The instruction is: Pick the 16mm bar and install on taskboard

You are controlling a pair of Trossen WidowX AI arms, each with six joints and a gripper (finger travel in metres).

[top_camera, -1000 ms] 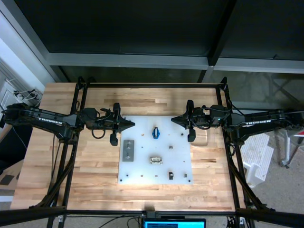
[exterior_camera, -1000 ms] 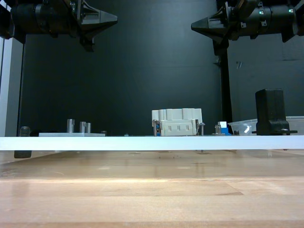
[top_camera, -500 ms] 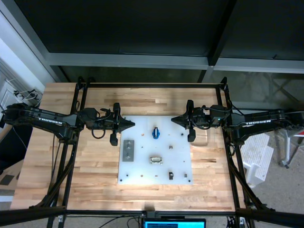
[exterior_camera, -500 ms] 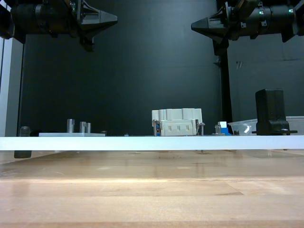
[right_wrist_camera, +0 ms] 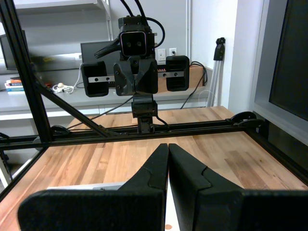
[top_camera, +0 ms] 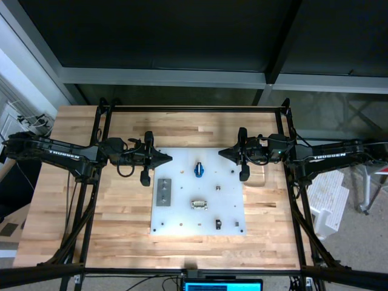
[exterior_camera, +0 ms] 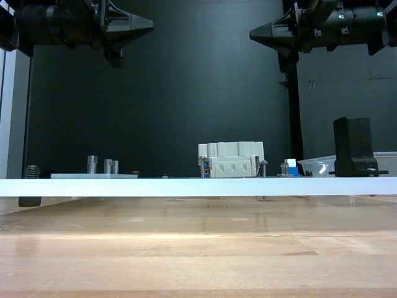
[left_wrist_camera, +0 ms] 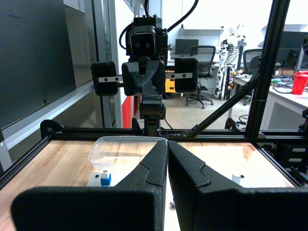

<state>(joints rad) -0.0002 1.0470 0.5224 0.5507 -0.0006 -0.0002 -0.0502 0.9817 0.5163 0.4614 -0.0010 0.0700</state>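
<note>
- Left gripper [top_camera: 168,158] hovers above far left corner of taskboard [top_camera: 179,210], jaws pressed together
- Right gripper [top_camera: 220,153] hovers above its far right corner, jaws likewise together

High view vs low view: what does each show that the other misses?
High only: the taskboard in plan, its holes, and where the grey block and blue knob sit on it. Low only: pegs standing up from that block, and the open gap between both grippers and the board. Shared: left gripper above the board's far-left corner, right gripper above its far-right part, jaws shut, holding nothing; also the beige connector.
</note>
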